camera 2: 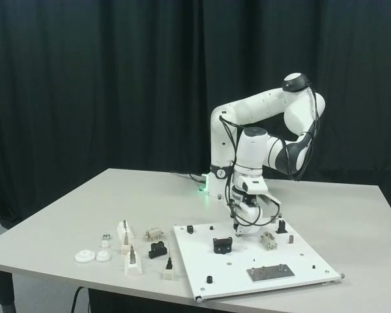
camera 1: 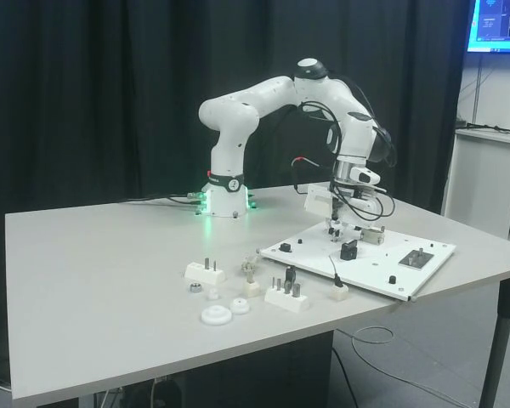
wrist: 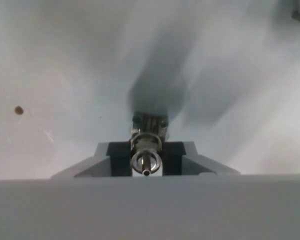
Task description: Insert BNC.
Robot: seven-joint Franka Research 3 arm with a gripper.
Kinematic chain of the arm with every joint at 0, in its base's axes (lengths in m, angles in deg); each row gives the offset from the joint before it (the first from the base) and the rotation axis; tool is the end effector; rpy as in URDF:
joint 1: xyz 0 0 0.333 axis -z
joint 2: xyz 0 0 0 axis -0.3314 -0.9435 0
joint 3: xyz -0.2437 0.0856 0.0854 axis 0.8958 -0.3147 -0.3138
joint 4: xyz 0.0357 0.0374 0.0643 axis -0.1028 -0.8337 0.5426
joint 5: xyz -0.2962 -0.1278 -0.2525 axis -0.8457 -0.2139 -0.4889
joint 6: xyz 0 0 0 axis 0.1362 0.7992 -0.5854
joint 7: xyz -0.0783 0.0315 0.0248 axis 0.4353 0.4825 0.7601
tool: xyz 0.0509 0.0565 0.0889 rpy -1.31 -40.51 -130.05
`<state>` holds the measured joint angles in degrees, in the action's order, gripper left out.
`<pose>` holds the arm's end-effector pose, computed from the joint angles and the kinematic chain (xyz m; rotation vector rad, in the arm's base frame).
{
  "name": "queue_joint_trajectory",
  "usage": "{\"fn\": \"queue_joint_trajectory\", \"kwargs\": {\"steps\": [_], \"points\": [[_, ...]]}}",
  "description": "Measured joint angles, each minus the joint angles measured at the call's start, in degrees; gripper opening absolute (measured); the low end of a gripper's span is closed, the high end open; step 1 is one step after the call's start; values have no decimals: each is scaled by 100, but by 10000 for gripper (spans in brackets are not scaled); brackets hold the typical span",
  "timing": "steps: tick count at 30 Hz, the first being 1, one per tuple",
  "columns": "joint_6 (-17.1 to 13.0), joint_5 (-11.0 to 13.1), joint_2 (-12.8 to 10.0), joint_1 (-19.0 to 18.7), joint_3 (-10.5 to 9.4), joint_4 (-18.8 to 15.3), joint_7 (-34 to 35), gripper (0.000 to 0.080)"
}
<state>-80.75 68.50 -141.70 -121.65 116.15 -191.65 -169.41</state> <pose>0.4762 0.1039 0.1792 2.3480 1.9072 -0.1625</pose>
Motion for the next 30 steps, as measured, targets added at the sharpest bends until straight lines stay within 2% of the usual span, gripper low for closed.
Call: {"fn": "queue_joint_trajectory", "kwargs": {"steps": [9,30], "points": [[-37,-22,0,-14,-9,-6,88,125],[-21,-16,2,2,-10,-14,1682,125]]}}
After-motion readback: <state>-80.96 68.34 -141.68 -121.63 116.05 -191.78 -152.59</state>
